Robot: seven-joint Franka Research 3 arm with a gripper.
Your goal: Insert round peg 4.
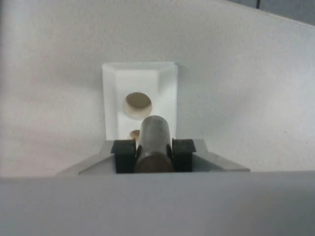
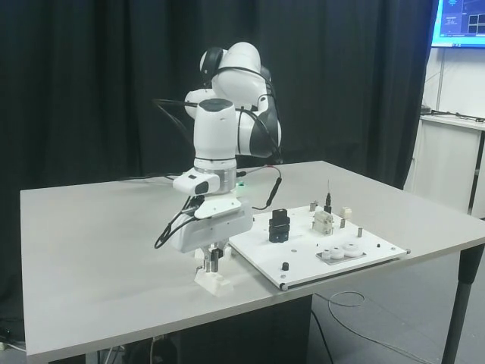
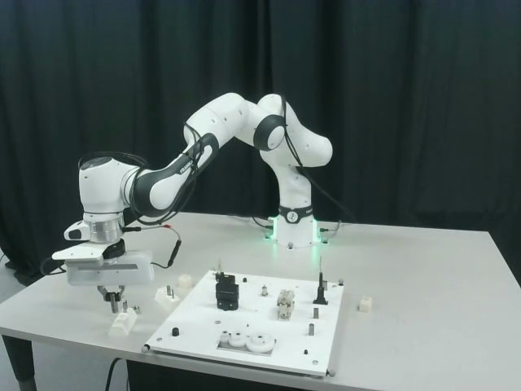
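The pincer [image 1: 153, 151] clamps its black fingers [image 1: 123, 153] on a dark round peg [image 1: 155, 140], holding it upright so it can drop straight in. Just below waits a white block [image 1: 167, 83] with its round hole [image 1: 138, 104], beside the board [image 2: 318, 262].

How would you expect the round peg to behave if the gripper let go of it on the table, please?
The round peg looks like a smooth rigid cylinder, so it would probably roll. Held between the gripper fingers over the white block, it seems stiff, and possibly slippery.
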